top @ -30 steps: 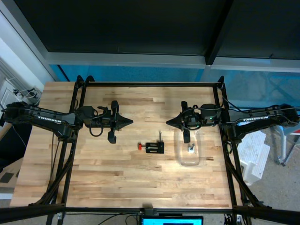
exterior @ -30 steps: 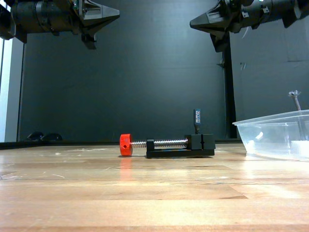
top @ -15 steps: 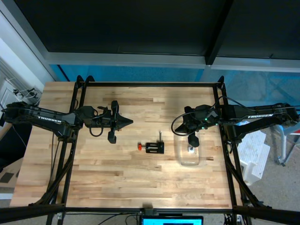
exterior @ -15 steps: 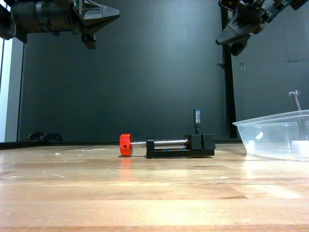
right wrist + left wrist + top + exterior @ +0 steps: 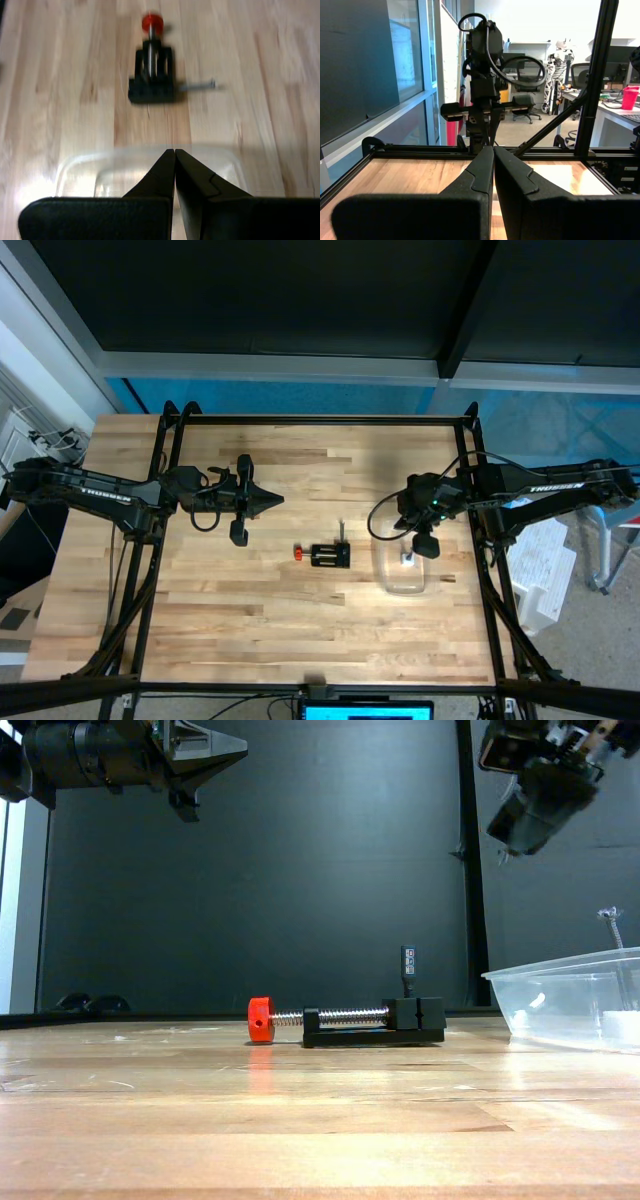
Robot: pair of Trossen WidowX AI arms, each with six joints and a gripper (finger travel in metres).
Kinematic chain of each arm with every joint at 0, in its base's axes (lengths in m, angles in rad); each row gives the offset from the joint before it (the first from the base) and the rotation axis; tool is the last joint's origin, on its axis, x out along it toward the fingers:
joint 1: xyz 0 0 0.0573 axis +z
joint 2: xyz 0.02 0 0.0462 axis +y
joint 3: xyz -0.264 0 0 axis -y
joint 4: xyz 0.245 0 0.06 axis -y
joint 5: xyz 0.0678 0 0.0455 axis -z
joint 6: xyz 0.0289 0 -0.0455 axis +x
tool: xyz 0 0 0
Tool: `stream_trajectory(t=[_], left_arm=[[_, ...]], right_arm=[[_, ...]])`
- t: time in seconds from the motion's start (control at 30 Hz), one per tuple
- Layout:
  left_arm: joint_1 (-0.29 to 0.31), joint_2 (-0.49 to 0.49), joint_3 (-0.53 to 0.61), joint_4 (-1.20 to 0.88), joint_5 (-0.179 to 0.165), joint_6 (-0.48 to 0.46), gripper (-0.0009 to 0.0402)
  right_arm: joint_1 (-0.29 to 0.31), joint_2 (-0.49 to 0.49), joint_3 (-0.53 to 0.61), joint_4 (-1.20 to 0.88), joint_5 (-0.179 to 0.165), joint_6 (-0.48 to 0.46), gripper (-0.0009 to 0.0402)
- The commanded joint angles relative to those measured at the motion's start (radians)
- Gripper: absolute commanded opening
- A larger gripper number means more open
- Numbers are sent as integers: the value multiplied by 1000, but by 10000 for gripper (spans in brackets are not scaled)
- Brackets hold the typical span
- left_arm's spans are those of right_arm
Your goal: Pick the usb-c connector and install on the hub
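Note:
The hub (image 5: 325, 556) is a small black block lying mid-table, with an orange-red knob (image 5: 298, 553) on its left end and a thin dark stem (image 5: 341, 530) rising beside it. To its right a clear oval dish (image 5: 390, 578) holds the usb-c connector (image 5: 408, 560), a tiny grey piece. My right gripper (image 5: 428, 548) hangs tilted downward above the dish's far end, shut and holding nothing. Its wrist view looks past the shut fingertips (image 5: 174, 151) over the dish rim (image 5: 85, 159) to the hub (image 5: 151, 82). My left gripper (image 5: 276, 500) stays high at the left, shut and empty.
A black frame (image 5: 320, 421) runs around the table's edges. In the low view the hub (image 5: 365, 1018) lies on bare wood, the dish (image 5: 570, 998) sits to its right, and both grippers (image 5: 505, 828) (image 5: 240, 753) hang well above the board.
My right gripper has swung from pointing level toward the left to pointing down, and has shifted right and nearer, over the dish. The left arm has not moved.

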Motion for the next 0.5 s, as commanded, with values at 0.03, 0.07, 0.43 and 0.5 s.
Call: stream_trajectory(t=[0.03, 0.07, 0.43, 0.5], left_arm=[[0, 0, 0, 0, 0, 0, 0], [0, 0, 0, 0, 0, 0, 0], [0, 0, 0, 0, 0, 0, 0], [0, 0, 0, 0, 0, 0, 0]], right_arm=[[18, 0, 0, -57, 5, 24, 0], [23, 0, 0, -71, 10, 27, 0], [95, 2, -1, -206, 53, 93, 0], [108, 2, -1, -224, 53, 113, 0]])
